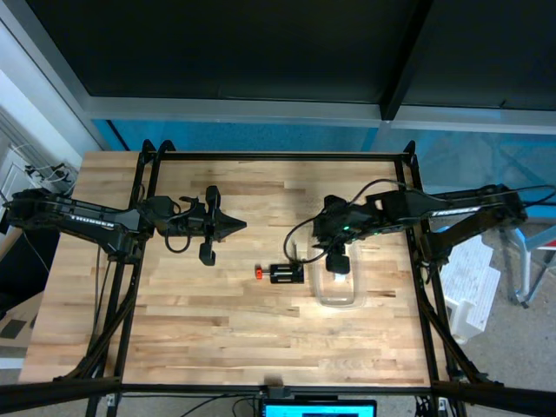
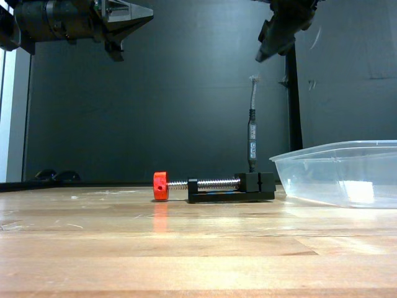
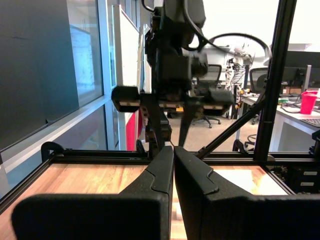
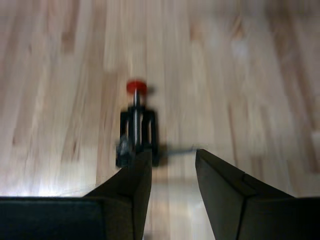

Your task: Pick the usb-c connector and install on the hub

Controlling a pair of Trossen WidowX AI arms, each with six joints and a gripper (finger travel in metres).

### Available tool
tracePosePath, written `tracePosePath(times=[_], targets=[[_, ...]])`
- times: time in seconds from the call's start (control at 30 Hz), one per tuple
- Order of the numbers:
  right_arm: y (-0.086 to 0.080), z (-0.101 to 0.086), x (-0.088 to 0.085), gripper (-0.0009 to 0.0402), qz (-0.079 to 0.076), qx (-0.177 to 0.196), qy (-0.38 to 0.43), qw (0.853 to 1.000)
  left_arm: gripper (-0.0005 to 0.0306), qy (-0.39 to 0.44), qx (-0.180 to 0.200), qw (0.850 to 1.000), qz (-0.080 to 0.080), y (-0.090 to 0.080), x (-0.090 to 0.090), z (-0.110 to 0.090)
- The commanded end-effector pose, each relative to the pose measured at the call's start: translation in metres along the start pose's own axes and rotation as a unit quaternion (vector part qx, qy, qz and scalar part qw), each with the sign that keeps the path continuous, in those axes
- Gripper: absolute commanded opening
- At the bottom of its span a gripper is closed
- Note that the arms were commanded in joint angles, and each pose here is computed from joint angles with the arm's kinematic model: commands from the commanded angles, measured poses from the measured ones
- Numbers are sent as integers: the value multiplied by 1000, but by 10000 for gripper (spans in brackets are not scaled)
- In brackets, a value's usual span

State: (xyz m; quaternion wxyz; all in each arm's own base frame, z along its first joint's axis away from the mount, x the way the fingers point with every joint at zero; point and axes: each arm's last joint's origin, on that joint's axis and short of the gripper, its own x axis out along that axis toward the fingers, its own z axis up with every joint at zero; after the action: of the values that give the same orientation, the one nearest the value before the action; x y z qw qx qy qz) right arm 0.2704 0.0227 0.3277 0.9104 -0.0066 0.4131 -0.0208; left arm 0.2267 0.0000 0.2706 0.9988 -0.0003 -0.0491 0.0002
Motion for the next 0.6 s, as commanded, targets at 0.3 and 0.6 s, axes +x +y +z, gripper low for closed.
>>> tracePosePath(times=[0.3,0.6], targets=[[-23,-19,-21,48,-21,27,-223,974,0,-1,0,1000,0,0,0,0],[-26,-37,-25,-1,-20,39,-350,936,0,-1,0,1000,0,0,0,0]])
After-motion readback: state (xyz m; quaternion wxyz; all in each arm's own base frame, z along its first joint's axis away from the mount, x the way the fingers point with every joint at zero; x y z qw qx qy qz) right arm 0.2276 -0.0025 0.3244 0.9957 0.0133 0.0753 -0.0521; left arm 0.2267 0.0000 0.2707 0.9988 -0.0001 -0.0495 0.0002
